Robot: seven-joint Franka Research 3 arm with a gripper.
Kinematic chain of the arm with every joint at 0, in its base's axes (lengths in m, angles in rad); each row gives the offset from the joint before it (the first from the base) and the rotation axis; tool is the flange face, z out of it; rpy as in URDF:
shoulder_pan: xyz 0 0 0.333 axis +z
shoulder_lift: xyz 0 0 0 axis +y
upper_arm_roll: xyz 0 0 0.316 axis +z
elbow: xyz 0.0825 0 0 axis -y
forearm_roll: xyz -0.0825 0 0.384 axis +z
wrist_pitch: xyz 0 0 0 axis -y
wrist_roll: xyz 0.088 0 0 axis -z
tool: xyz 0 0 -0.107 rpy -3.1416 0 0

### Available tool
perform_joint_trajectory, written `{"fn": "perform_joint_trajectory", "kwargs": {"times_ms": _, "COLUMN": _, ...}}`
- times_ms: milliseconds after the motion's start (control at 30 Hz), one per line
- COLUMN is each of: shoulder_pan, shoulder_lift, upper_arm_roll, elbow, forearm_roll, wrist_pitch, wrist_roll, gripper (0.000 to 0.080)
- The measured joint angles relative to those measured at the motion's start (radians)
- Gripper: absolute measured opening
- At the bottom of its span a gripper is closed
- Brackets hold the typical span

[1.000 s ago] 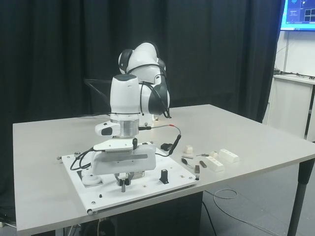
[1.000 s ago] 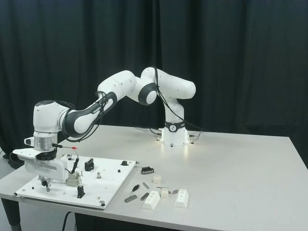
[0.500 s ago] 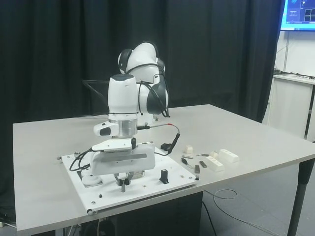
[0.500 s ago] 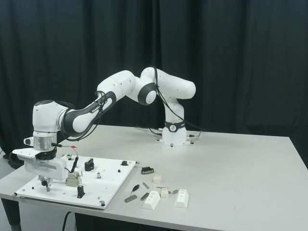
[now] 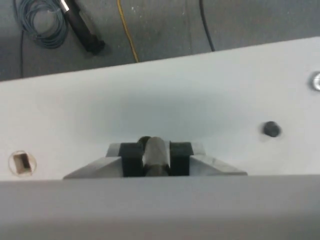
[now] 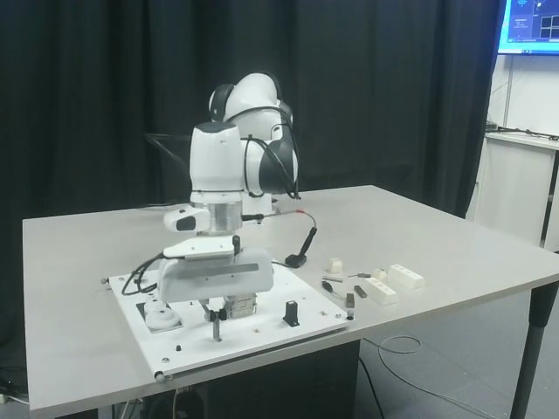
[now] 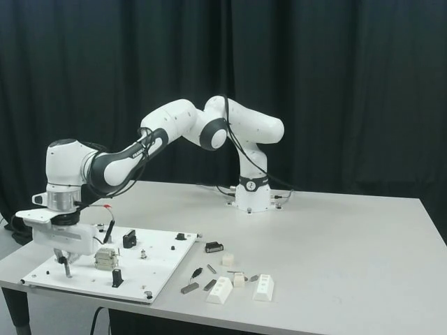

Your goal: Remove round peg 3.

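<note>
The round peg (image 5: 154, 150) is a short grey metal pin standing upright between my black fingertips (image 5: 130, 158), and my gripper (image 5: 154, 160) is shut on it. In the first room view the peg (image 6: 216, 328) hangs below the gripper (image 6: 214, 316), just above the white board (image 6: 201, 353) near its front edge. The second room view shows the same: gripper (image 7: 63, 259), with the peg (image 7: 67, 268) over the left end of the board (image 7: 160, 269). I cannot tell whether the peg's lower tip is free of the board.
On the board stand a black clip (image 6: 291, 312), a grey connector block (image 7: 105, 259) and small black studs (image 5: 271, 129). White blocks (image 6: 406, 276) and small loose parts lie on the grey table (image 6: 454, 236) to the right of the board. Cables lie on the floor (image 5: 40, 22) past the table edge.
The wrist and gripper have risen straight up by a few centimetres with the peg still held. The peg's lower end now sits higher above the board.
</note>
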Motion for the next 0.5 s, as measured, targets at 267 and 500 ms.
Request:
{"fn": "perform_joint_trajectory", "kwargs": {"times_ms": 267, "shoulder_pan": 0.000, "shoulder_lift": -0.030, "upper_arm_roll": -0.007, "elbow": 0.000, "forearm_roll": 0.000, "wrist_pitch": -0.018, "wrist_roll": -0.018, "gripper": 0.0109}}
{"fn": "perform_joint_trajectory", "kwargs": {"times_ms": 500, "shoulder_pan": 0.001, "shoulder_lift": -0.048, "upper_arm_roll": -0.007, "elbow": 0.000, "forearm_roll": 0.000, "wrist_pitch": -0.038, "wrist_roll": -0.022, "gripper": 0.0109}}
